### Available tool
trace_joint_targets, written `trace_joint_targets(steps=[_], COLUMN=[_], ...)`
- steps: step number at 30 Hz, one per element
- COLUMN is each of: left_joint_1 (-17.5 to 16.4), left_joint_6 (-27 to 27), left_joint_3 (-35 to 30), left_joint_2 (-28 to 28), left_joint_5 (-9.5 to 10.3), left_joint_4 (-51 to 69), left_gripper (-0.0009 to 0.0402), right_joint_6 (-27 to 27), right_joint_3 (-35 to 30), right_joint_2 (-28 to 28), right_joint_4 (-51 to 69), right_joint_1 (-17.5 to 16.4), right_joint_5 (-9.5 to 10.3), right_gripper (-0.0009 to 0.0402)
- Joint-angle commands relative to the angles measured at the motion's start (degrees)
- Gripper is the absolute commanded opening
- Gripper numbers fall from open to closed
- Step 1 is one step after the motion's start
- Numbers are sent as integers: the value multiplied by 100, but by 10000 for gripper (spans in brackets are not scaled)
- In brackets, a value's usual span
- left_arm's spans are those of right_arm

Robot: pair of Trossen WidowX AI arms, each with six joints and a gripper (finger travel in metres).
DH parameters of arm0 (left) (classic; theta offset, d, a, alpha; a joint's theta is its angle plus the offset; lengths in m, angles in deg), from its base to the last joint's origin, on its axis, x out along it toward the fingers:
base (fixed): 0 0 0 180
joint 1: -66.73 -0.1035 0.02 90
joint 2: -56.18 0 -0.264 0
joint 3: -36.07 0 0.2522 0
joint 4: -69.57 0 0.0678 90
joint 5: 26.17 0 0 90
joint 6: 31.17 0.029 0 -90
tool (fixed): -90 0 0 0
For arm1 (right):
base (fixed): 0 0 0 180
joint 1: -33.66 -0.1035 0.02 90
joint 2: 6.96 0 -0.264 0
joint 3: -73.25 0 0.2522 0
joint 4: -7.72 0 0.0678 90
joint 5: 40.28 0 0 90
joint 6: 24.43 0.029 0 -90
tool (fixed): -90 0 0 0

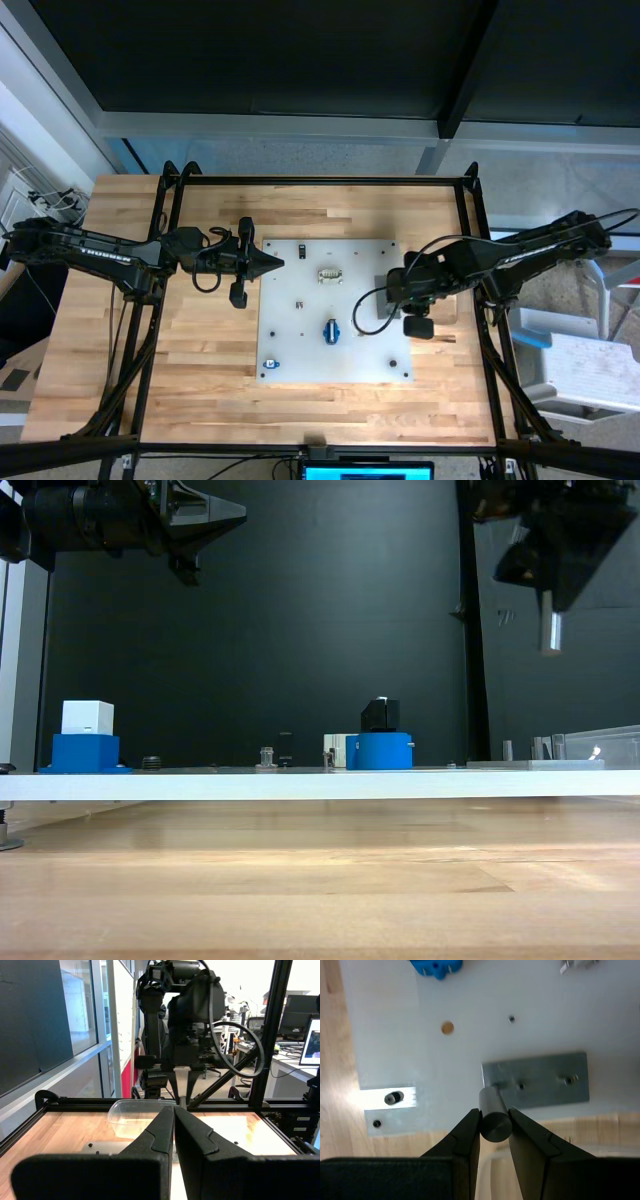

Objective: Pick the 16mm cylinder and place it in the container

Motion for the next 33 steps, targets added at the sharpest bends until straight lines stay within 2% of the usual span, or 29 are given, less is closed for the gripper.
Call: trace_joint_targets(steps=[1,3,11,15,19,24,29,33], left_joint_1=[-2,0,0,0,0,0,0,-2], left_joint_6=[2,2,2,2,2,0,2,2], left_joint_3=[0,0,0,0,0,0,0,0], left_joint_2=[0,2,2,2,2,2,2,2], left_joint_5=[0,0,0,0,0,0,0,0], left_joint_4=[-4,-4,-4,-4,-4,-4,-4,-4], left_gripper=[0,0,0,0,0,0,0,0], right_joint_6=[59,114,461,514,566,590,579,557], right_joint_3=[354,573,1329,1600,1818,2020,2273,2463], right_joint_2=[-313,-509,-1198,-1432,-1641,-1749,-1753,-1751], right_joint_4=[-4,-4,37,48,155,317,262,201], right_joint_1=[105,188,376,496,619,791,1062,1224], right_joint_5=[197,398,439,857,892,1045,1432,1434], right_gripper=[9,9,9,9,9,9,9,17])
